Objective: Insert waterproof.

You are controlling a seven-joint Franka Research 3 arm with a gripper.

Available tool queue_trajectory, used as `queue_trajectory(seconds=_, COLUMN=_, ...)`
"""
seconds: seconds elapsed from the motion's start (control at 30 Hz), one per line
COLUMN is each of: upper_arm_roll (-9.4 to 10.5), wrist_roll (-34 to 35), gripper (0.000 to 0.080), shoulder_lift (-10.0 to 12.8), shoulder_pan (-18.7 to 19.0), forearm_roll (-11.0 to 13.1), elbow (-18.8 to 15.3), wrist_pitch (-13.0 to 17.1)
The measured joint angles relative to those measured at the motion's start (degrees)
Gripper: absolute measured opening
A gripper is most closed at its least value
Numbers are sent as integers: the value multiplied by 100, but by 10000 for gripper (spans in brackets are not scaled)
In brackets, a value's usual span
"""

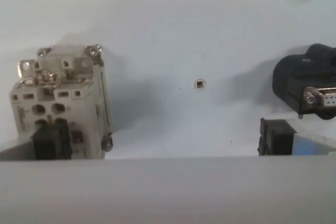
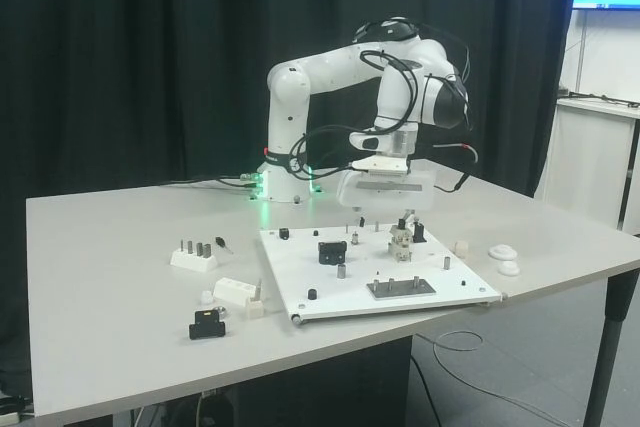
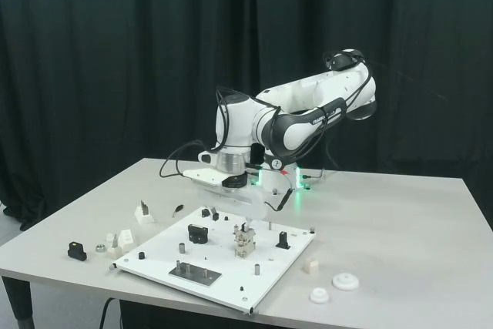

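grey worktop carried the white board. my arm hung over the board's back part. my claw was clamped on the waterproof connector, above the board. black connector was nearby.

A white connector block and a black plug sit well apart on the white board.

White arm, black cables
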Motion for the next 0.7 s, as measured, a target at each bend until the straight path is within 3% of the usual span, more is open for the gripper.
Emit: queue_trajectory(seconds=0.7, upper_arm_roll=30, wrist_roll=0, gripper=800, shoulder_lift=0, shoulder_pan=-3, forearm_roll=72, elbow=-39, wrist_pitch=77)
